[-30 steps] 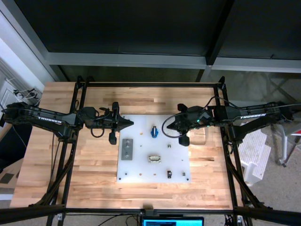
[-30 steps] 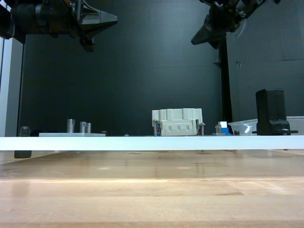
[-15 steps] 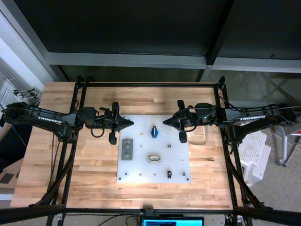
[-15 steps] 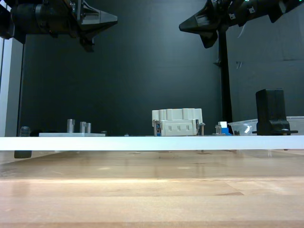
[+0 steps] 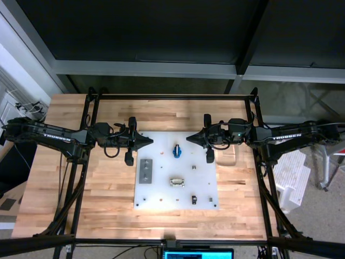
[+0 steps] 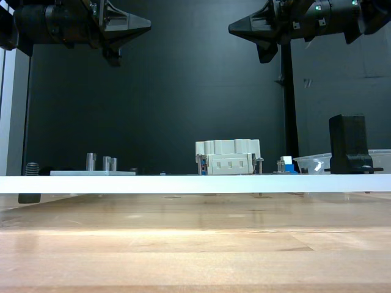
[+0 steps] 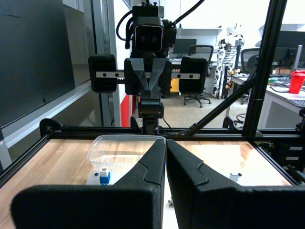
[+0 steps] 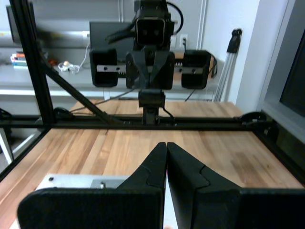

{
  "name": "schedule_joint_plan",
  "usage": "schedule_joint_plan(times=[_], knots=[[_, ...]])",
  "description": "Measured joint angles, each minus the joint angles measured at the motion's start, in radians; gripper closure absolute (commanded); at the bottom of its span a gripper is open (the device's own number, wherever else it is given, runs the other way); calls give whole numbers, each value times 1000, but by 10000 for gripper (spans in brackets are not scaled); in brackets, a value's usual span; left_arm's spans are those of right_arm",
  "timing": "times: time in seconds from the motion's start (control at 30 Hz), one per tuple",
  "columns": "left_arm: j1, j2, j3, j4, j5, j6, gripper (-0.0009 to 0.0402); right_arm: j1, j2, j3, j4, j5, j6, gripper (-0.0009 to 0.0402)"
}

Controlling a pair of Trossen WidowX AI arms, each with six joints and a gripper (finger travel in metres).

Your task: Pick the 16mm bar and install on taskboard

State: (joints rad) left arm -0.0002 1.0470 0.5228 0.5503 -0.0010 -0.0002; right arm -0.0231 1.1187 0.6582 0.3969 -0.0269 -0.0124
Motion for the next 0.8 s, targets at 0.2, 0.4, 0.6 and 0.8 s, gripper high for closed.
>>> schedule_joint_plan(times=[0.2,0.4,0.6,0.8], knots=[[0,0,0,0,0,0,393,-10,0,-43,106,-3,3,393],[0,0,0,0,0,0,393,-13,0,-56,138,-3,8,393],[0,0,0,0,0,0,393,-20,0,-60,149,-23,24,393],[0,0,0,0,0,0,393,-19,0,-61,149,-29,25,393]])
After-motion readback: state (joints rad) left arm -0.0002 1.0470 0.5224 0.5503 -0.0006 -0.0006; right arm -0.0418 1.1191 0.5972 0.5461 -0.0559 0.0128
